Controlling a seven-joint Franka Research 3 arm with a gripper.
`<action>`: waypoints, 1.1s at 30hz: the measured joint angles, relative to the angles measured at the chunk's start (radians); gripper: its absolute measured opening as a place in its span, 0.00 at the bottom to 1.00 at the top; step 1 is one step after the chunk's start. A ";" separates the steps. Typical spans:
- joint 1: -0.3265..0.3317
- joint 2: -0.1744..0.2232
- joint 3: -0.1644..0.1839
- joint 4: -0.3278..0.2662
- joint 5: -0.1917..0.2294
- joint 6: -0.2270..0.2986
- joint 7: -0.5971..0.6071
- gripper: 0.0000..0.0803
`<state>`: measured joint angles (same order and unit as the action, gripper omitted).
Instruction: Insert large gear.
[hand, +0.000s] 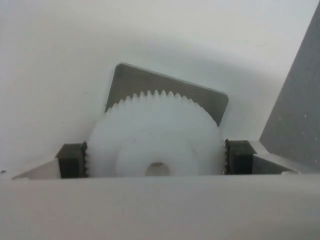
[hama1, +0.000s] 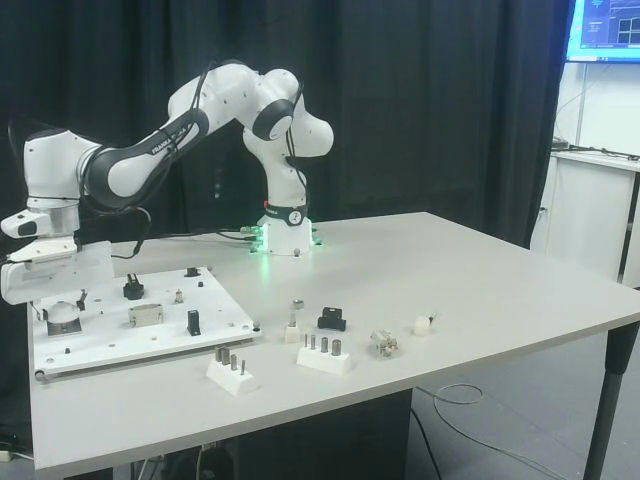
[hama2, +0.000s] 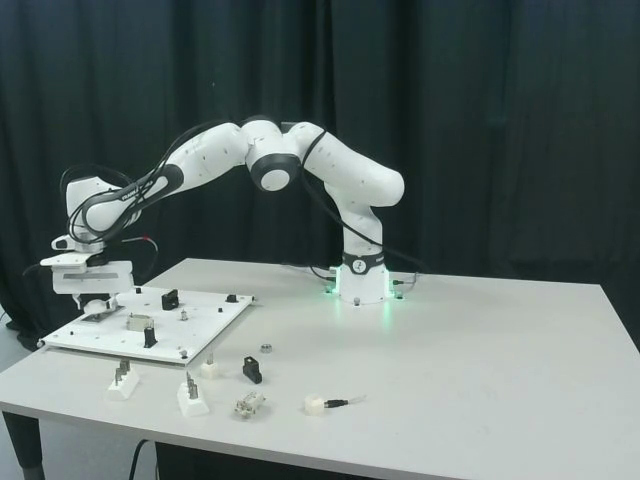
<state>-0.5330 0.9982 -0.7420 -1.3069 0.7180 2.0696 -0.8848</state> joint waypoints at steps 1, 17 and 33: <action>0.001 0.000 0.000 -0.003 0.000 0.002 0.000 0.74; 0.002 -0.006 0.000 -0.018 0.000 0.014 -0.009 0.74; 0.007 -0.026 0.001 -0.059 0.003 0.039 -0.023 0.74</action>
<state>-0.5259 0.9722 -0.7409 -1.3657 0.7208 2.1085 -0.9076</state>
